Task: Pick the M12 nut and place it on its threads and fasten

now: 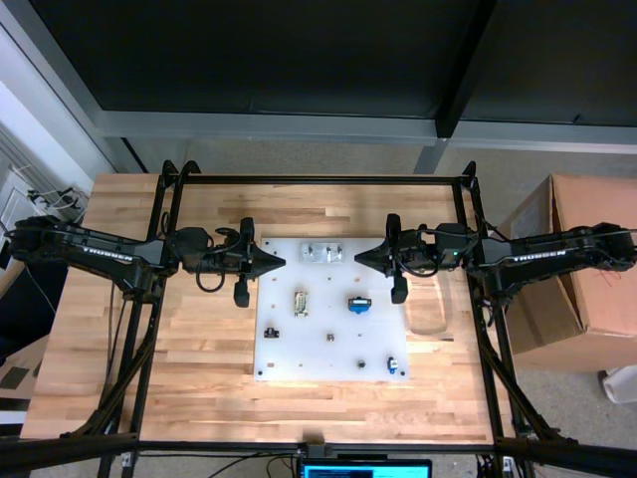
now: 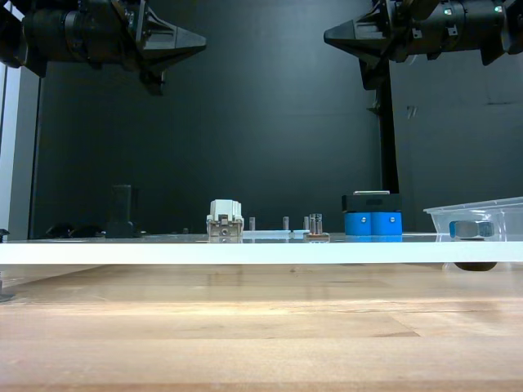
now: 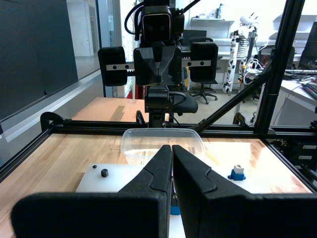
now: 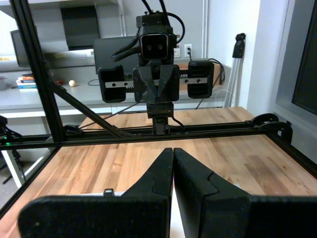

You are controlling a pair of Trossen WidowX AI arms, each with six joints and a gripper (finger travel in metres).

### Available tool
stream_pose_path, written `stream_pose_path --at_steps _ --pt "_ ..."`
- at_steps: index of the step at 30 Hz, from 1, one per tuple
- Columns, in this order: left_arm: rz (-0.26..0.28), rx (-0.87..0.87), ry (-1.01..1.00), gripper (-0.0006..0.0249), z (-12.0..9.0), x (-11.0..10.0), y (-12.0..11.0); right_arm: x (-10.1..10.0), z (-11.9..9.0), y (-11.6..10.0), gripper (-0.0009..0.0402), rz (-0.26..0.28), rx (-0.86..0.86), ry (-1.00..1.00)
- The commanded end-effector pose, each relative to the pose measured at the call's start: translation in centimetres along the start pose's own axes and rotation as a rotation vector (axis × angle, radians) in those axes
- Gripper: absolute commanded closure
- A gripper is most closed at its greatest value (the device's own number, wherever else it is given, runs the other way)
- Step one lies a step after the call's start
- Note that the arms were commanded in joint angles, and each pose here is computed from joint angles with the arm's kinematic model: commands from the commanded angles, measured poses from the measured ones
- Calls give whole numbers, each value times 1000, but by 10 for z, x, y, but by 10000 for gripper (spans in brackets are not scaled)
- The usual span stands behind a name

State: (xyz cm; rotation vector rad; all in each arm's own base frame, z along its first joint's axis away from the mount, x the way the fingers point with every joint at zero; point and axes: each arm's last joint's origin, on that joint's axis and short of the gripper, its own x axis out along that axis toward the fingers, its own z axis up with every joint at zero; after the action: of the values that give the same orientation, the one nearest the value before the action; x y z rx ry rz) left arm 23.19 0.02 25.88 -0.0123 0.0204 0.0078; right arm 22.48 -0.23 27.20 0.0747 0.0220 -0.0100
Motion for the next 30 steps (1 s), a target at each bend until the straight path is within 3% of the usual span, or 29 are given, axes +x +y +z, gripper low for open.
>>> stream_pose_path --at_steps 1,30 --pt "0 0 0 243 0 0 0 0 0 0 393 0 1 -6" --pt "0 0 0 243 0 0 0 -1 -3 0 393 1 22 -26"
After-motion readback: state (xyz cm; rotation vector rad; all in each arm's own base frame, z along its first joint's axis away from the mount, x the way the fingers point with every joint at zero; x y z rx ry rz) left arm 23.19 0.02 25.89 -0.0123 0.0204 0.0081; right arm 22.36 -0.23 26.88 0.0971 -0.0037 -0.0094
